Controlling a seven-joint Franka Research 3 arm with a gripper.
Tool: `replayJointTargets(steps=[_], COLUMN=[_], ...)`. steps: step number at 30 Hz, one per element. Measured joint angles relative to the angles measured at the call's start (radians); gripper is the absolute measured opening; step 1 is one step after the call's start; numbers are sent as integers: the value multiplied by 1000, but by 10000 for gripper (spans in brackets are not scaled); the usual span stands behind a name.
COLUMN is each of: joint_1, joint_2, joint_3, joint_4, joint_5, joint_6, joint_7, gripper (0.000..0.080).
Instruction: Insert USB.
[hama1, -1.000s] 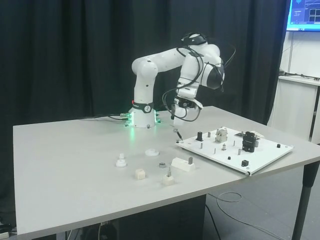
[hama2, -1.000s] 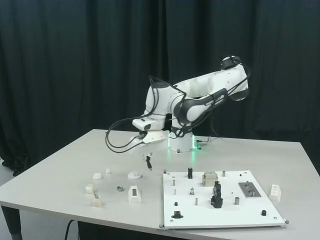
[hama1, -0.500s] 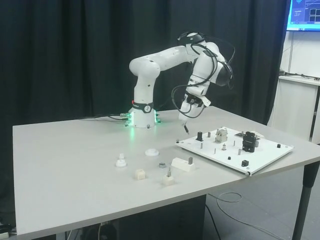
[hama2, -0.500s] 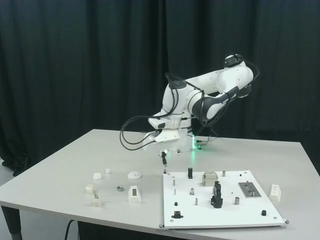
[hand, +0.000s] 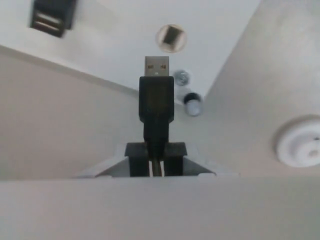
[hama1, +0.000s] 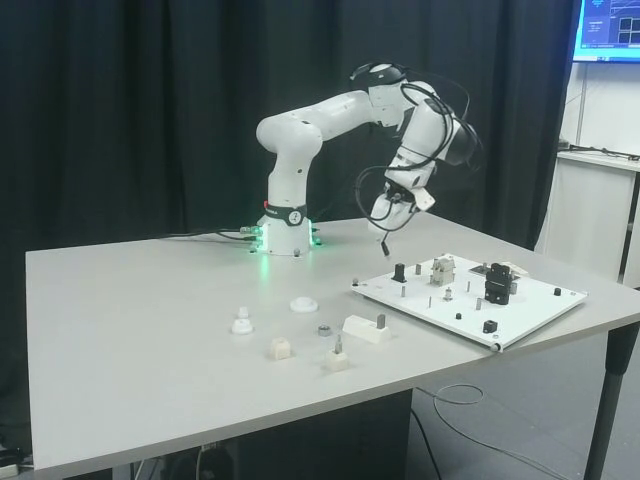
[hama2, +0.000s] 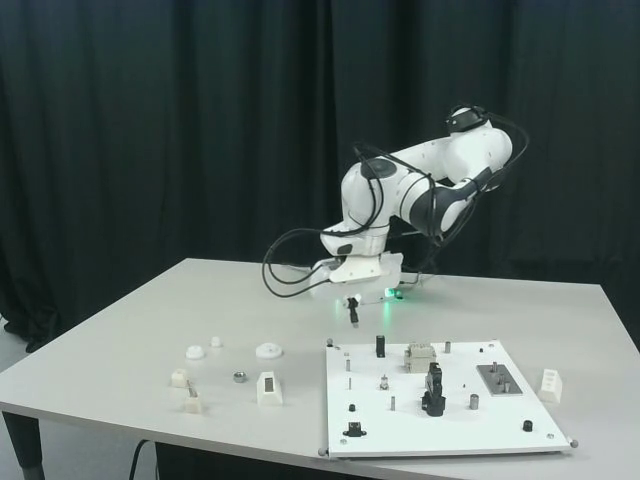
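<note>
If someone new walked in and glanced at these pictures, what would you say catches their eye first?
Probably the white arm, arched over the grey table with its gripper shut on a black USB plug, carried in the air near the corner of the white board. Next comes that board, studded with small black and grey fittings. Green lights glow at the arm's base.

two distant room views share table, wrist view close
</note>
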Motion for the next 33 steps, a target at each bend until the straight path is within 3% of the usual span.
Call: replayJointTargets(steps=[18, 33], joint_1=[-2, -51], joint_2=[0, 0], joint_3=[0, 53], joint_4=[104, 203], joint_5=[-68, -120], joint_6=[-140, -220], joint_7=[191, 311], gripper=[58, 58])
